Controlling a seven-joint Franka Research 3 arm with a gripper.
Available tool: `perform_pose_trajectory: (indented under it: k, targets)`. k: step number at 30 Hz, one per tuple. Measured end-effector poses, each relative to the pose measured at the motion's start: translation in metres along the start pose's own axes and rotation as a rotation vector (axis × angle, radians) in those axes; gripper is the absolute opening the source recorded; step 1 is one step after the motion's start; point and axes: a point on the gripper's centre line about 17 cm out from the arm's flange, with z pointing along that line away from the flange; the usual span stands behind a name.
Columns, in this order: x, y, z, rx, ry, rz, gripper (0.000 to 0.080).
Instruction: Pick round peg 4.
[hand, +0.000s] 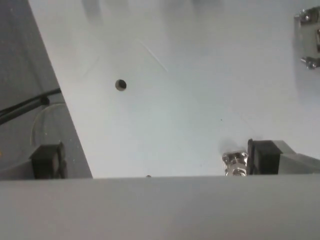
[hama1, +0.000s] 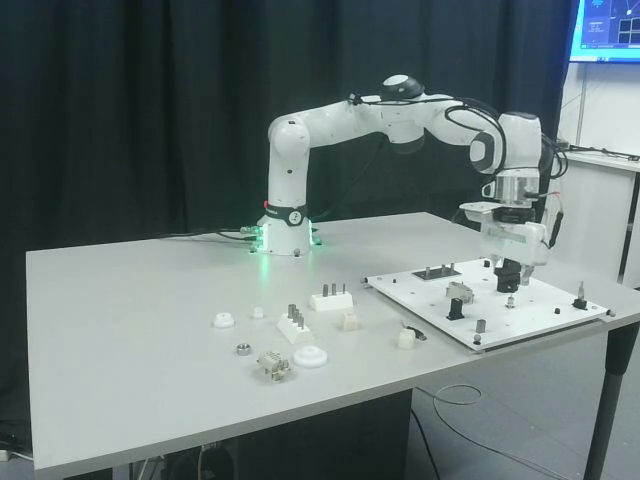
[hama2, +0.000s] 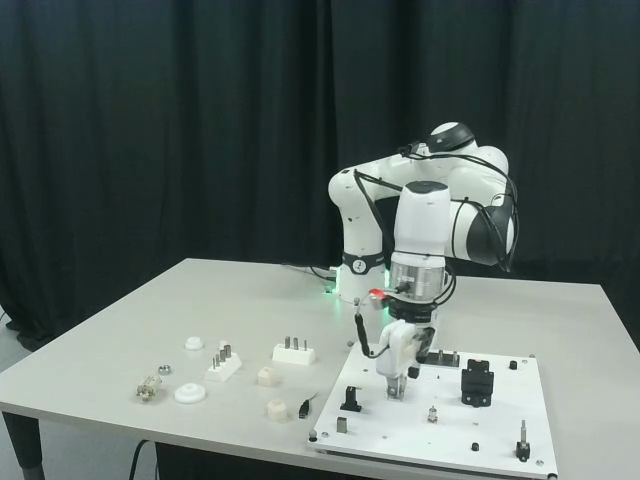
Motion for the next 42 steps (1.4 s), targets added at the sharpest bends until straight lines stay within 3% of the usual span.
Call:
perform_pose_trajectory:
  k: [11,18,21,32,42]
  targets:
    - [0.002,-0.008,-0.009,0.009,0.035,-0.151,0.0800]
    - [0.007,-0.013,-0.018,0.012,0.091,-0.327,0.0800]
    - [0.007,-0.013,-0.022,0.002,0.102,-0.405,0.0800]
    - [0.009,-0.007,-0.035,-0.042,0.085,-0.645,0.0800]
    - [0.008,-0.003,-0.046,-0.070,0.085,-0.761,0.0800]
